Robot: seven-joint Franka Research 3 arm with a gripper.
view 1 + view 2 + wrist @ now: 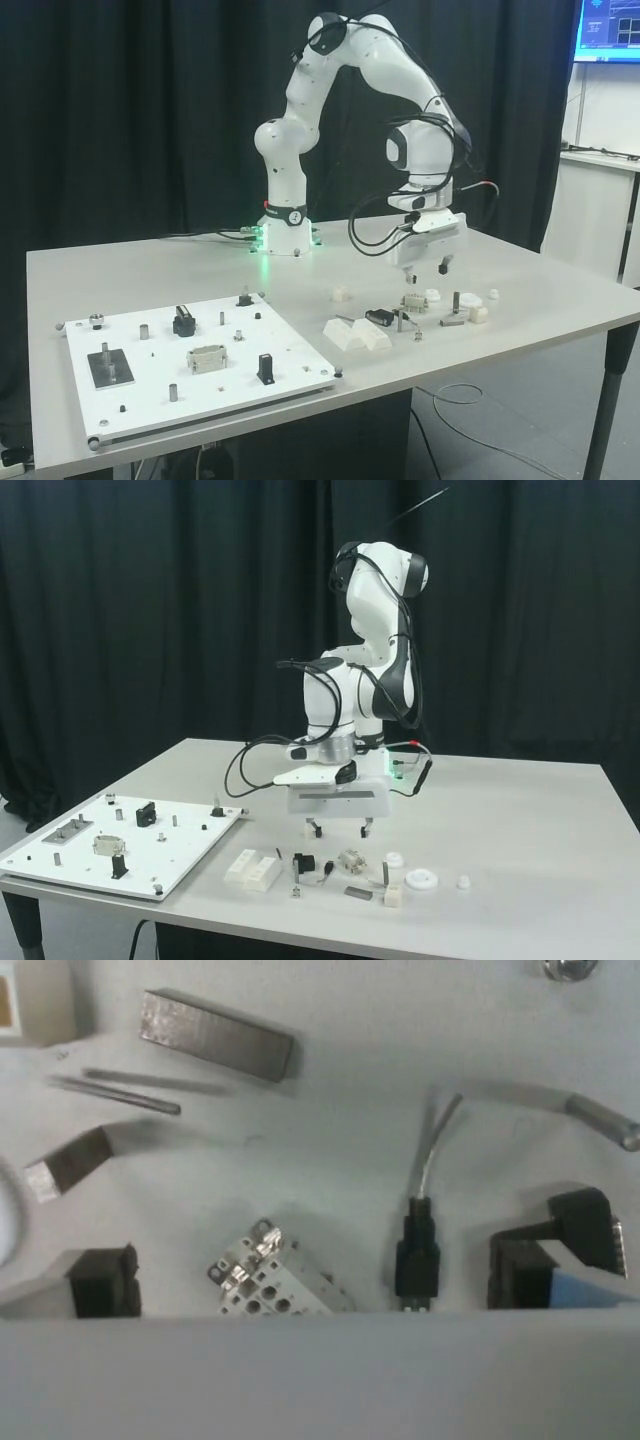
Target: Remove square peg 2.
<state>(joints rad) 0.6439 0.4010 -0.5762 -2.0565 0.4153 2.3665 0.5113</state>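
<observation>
- Gripper (339, 830): hangs above the loose parts near the front edge of the grey table (520, 820), well apart from the white board (200, 385). Fingers spread wide, nothing between them; both black fingertips (105, 1280) show in the wrist view w/ empty space between.
- Directly under the gripper: white terminal block (272, 1278) and black plug (417, 1260) w/ its grey cable. Neither is touched.
- Near these, on the table: grey square bar (215, 1035) lying flat, a second short grey bar (68, 1163), a thin pin (115, 1095).
- Judgement: the flat grey square bar is prob. a square peg already out of its socket; cannot tell whether it is peg 2.
- Board sits at the table's front-left corner as seen in the first room view. It carries a grey plate w/ upright post (107, 365), several small upright pegs and black fixtures. Cannot tell which is square peg 2, or whether it remains seated.
- Progress est.: if the peg is on the board, approach and grasp are not yet done; if the flat bar is it, removal looks complete w/ the gripper empty.
</observation>
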